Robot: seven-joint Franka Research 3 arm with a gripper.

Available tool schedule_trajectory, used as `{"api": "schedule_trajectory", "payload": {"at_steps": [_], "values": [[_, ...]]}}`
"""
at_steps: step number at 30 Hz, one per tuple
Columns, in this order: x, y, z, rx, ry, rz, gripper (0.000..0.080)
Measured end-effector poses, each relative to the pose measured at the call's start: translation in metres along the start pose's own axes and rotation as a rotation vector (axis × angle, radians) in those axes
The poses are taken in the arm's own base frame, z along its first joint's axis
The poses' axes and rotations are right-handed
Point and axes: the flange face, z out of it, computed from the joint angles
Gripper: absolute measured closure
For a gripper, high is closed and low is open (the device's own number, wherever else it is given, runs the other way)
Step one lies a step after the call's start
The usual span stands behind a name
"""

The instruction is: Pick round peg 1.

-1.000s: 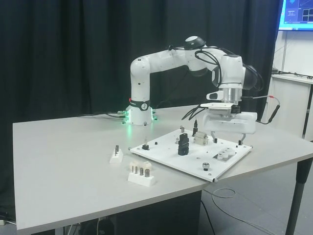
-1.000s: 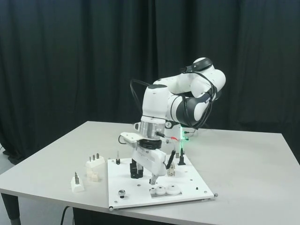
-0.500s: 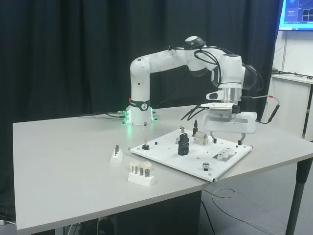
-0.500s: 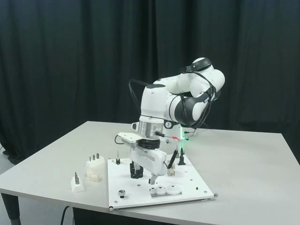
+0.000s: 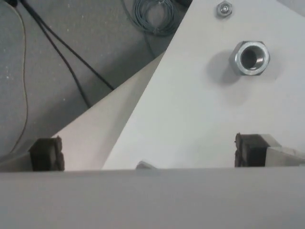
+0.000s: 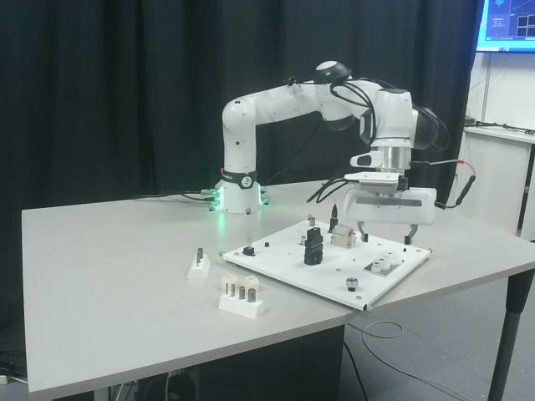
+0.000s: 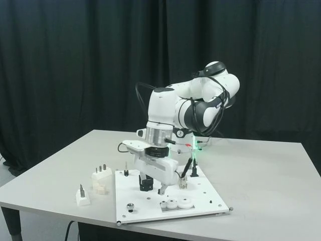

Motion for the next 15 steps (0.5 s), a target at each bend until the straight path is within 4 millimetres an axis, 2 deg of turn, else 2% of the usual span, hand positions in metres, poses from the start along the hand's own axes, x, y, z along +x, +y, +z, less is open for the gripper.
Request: {"api": "schedule_trajectory", "payload": {"at_steps": [15], "values": [[-0.0066, -0.0088, -0.0099, -0.008, -0.018, -0.026, 0.0003]]}}
